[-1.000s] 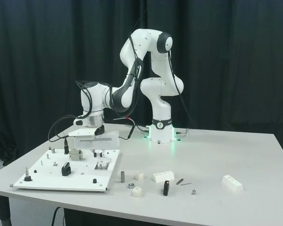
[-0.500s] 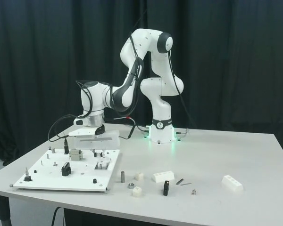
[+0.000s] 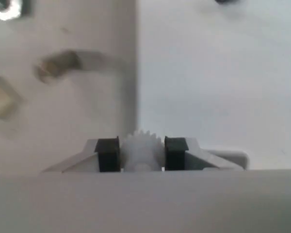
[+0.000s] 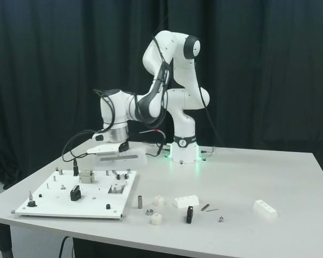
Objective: Place small gear.
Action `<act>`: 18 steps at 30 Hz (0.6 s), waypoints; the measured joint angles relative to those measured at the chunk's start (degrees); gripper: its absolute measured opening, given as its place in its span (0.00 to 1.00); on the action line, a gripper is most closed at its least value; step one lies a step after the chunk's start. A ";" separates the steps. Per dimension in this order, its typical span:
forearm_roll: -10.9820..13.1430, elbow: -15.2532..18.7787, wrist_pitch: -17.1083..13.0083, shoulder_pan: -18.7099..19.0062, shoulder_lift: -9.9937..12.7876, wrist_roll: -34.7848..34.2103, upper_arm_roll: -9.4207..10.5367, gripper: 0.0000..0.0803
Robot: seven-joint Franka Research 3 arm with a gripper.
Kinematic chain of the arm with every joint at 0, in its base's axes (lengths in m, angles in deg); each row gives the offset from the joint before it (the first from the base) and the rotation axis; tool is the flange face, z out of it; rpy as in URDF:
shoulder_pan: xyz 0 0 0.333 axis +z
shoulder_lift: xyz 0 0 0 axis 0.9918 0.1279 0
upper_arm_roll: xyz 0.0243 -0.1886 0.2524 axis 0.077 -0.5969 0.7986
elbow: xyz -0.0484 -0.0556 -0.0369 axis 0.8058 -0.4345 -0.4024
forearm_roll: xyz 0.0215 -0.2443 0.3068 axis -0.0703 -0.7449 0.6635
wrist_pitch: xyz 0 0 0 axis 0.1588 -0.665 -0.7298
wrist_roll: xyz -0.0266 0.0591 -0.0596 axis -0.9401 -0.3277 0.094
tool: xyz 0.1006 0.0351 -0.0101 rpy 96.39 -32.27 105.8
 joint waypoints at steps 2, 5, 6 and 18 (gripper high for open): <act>0.52 -0.02 0.13 1.14 -0.46 -0.78 0.25 0.24; 1.01 -0.04 0.49 3.01 -1.03 -2.63 0.76 0.24; 1.16 -0.05 0.65 3.72 -1.16 -3.38 0.89 0.24; 1.49 0.28 0.86 12.58 -0.33 -12.18 1.64 0.24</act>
